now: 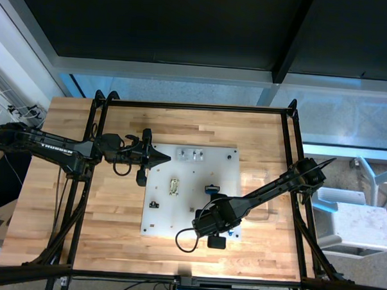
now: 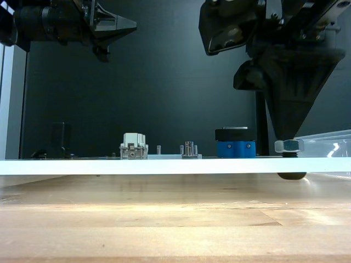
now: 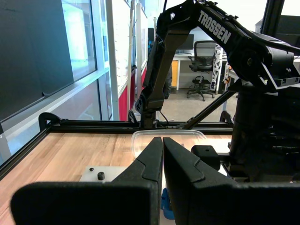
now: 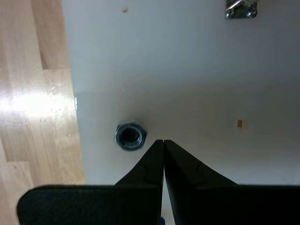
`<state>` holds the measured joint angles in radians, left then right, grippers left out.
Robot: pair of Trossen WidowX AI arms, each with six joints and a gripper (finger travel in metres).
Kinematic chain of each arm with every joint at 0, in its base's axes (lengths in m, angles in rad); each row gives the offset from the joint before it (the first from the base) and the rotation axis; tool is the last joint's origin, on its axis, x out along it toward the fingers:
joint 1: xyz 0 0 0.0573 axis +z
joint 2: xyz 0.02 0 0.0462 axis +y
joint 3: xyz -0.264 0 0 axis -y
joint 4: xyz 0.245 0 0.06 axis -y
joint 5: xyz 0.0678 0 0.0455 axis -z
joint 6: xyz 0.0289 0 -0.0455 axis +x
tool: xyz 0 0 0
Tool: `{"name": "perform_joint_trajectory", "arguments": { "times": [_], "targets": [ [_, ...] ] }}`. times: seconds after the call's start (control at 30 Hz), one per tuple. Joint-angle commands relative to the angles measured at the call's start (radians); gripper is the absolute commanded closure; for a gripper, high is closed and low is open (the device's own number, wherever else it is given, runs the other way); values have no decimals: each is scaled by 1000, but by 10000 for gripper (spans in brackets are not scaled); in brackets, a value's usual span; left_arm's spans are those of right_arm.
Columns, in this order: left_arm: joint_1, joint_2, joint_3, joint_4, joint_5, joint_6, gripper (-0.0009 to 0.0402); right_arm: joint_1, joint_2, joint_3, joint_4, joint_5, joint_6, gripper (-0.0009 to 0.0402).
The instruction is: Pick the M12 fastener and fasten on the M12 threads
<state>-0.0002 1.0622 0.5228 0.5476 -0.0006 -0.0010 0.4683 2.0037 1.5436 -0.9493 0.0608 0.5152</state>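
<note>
The silver M12 nut (image 4: pixel 131 135) lies flat on the white board (image 4: pixel 197 70) near its edge, its bore dark. In the low view the nut (image 2: pixel 289 146) sits on a short dark stub, so it seems to be on its stud; the ribs are hidden. My right gripper (image 4: pixel 163 141) is shut with nothing in it, tips just beside and above the nut (image 2: pixel 287 137). In the high view the right arm covers that spot. My left gripper (image 1: pixel 166 158) hangs shut over the board's far left edge, holding nothing.
A blue-and-black connector block (image 2: pixel 236 143), a silver post (image 2: pixel 189 149) and a white connector (image 1: pixel 174 186) stand mid-board. The clear tray (image 2: pixel 329 142) is behind the nut at the right. Black frame rails (image 1: pixel 195 106) ring the wooden table.
</note>
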Motion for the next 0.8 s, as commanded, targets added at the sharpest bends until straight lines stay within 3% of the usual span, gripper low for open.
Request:
{"name": "perform_joint_trajectory", "arguments": {
  "times": [0.03,0.2,0.23,0.27,0.37,0.4,0.6,0.7,0.8],
  "targets": [
    [0,0,0,0,0,0,393,1,2,-6,6,-3,2,393],
    [0,0,0,0,0,0,393,1,2,-14,20,-6,1,393],
    [0,0,0,0,0,0,393,1,2,-14,20,-22,1,393],
    [0,0,0,0,0,0,393,1,2,-14,20,-73,-5,393],
    [0,0,0,0,0,0,393,1,0,-14,22,-303,-88,393],
    [0,0,0,0,0,0,393,1,-2,-14,19,-335,-97,393],
    [0,0,0,0,0,0,393,1,-2,-14,16,-296,-77,393],
    [0,0,0,0,0,0,393,1,-2,-14,16,-254,-73,393],
    [0,0,0,0,0,0,393,0,-7,-14,16,-182,-48,393]
  ]
}}
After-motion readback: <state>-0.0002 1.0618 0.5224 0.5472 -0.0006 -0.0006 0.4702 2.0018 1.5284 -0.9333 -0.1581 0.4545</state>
